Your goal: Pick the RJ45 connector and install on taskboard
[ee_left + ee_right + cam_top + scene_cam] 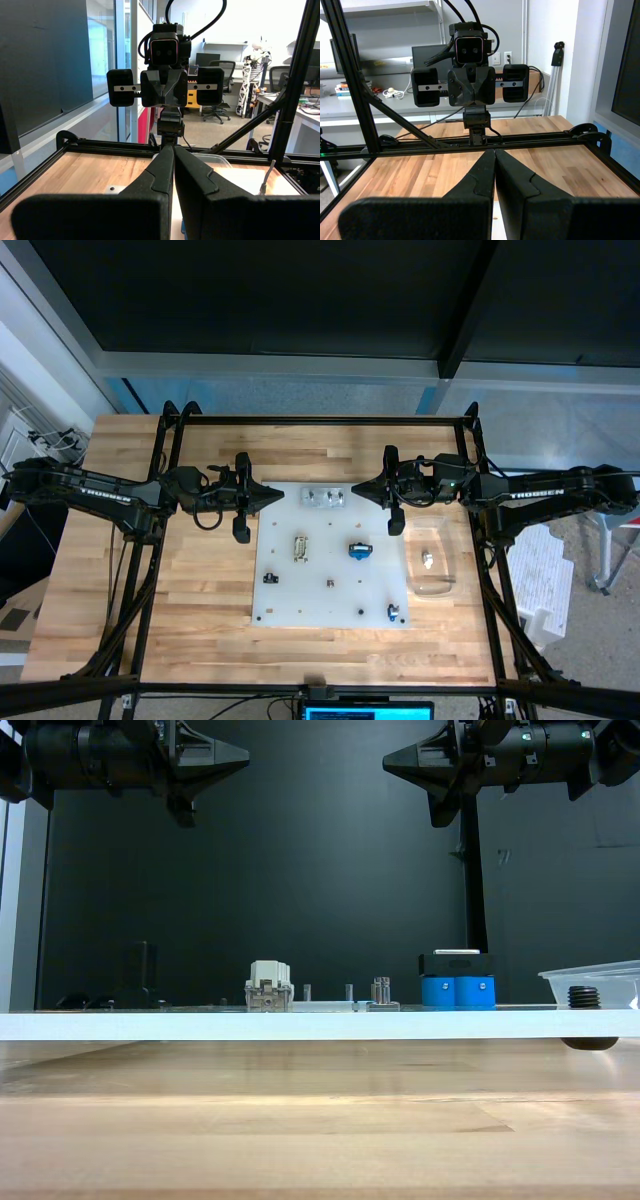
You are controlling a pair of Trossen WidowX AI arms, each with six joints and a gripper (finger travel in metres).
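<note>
Fingers pressed together, both hands hang high over the white board's (300, 595) far edge, the right hand (356, 490) nearer than the left hand (282, 496) to the clear tray (446, 586) and blue jack (393, 614), both lying below it toward the desk's near right corner, while the connector cannot be placed in either.

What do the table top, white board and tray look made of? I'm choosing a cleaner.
Table top: wood, matt, visible grain and plank joints. White board: smooth, flat sheet, probably plastic. Tray: clear glossy plastic; wood shows through. Left gripper and right gripper, both shut, hang above the board's far edge: matt black, likely plastic.
</note>
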